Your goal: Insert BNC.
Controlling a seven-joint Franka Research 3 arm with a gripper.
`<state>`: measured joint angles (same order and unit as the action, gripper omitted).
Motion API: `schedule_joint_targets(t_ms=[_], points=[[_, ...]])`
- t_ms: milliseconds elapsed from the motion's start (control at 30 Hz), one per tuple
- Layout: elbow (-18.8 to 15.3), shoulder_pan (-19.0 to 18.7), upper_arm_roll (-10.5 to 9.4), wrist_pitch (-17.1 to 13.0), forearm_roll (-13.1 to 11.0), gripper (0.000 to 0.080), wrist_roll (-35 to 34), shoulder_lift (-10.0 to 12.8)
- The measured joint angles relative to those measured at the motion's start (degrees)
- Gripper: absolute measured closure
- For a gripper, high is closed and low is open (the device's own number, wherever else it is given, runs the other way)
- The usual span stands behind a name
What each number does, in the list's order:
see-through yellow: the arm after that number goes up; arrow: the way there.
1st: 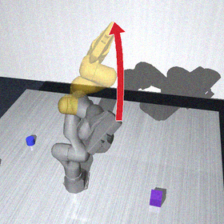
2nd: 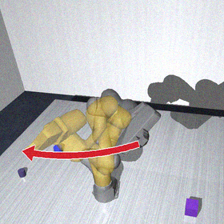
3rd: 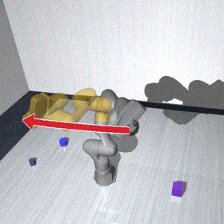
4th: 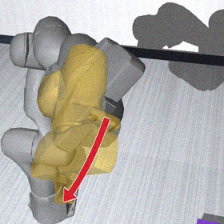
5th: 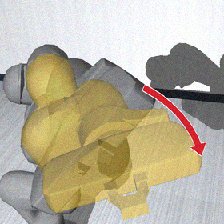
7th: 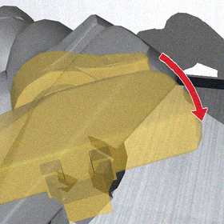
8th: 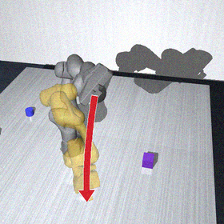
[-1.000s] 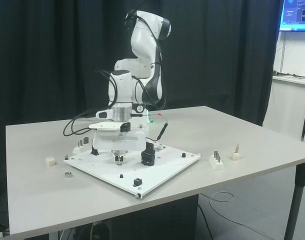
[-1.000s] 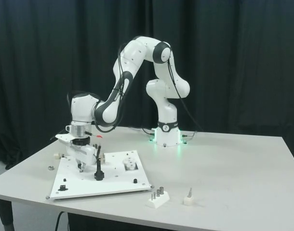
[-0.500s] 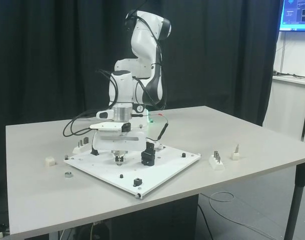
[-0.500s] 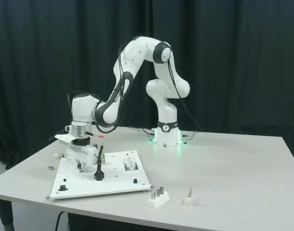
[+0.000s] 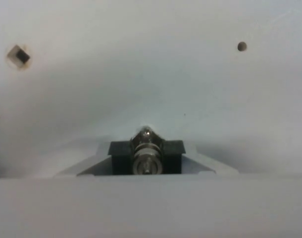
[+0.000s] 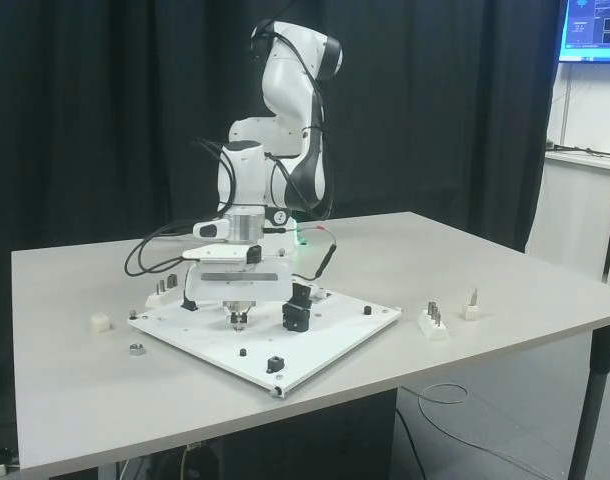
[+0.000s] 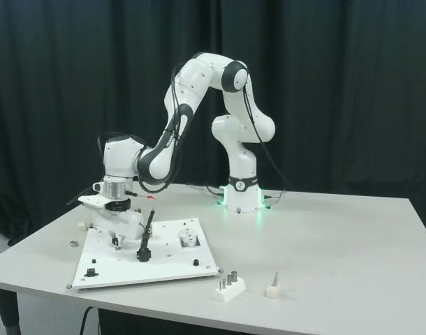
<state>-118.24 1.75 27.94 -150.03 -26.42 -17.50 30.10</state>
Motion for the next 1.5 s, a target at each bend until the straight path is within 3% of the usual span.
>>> schedule_joint_targets(t_ms=[1500], points=[[0.53,0.02,0.15,1.1,0.03,0.0681,8.71,0.23]])
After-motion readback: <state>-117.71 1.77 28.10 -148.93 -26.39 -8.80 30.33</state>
